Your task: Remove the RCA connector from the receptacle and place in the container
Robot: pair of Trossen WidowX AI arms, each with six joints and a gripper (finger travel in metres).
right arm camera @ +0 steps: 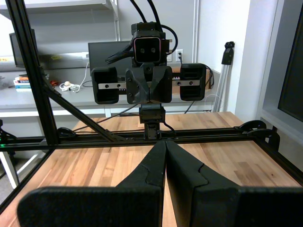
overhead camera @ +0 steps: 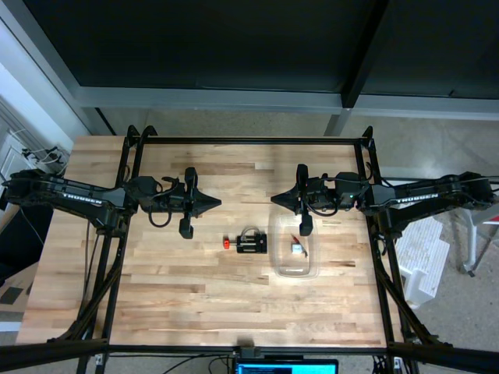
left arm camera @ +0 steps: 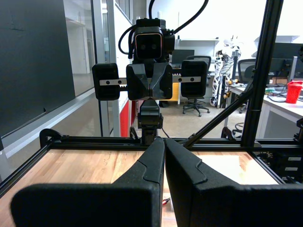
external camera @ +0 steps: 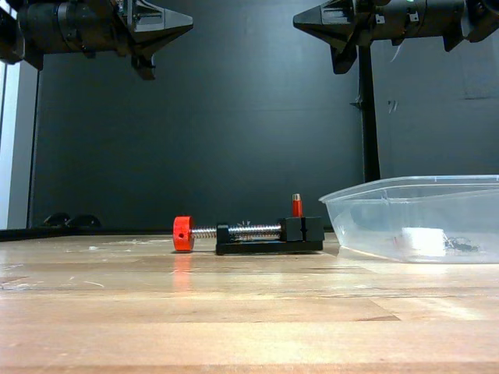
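Your left gripper [overhead camera: 217,202] and right gripper [overhead camera: 274,200] hang over the table [overhead camera: 156,312], fingers pinched together, plug [external camera: 296,205] upright in the block [external camera: 269,234].

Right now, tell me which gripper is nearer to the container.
Right. The right gripper hangs shut, high by the far left corner of the container; the left gripper, also shut, hangs farther off, past the receptacle.
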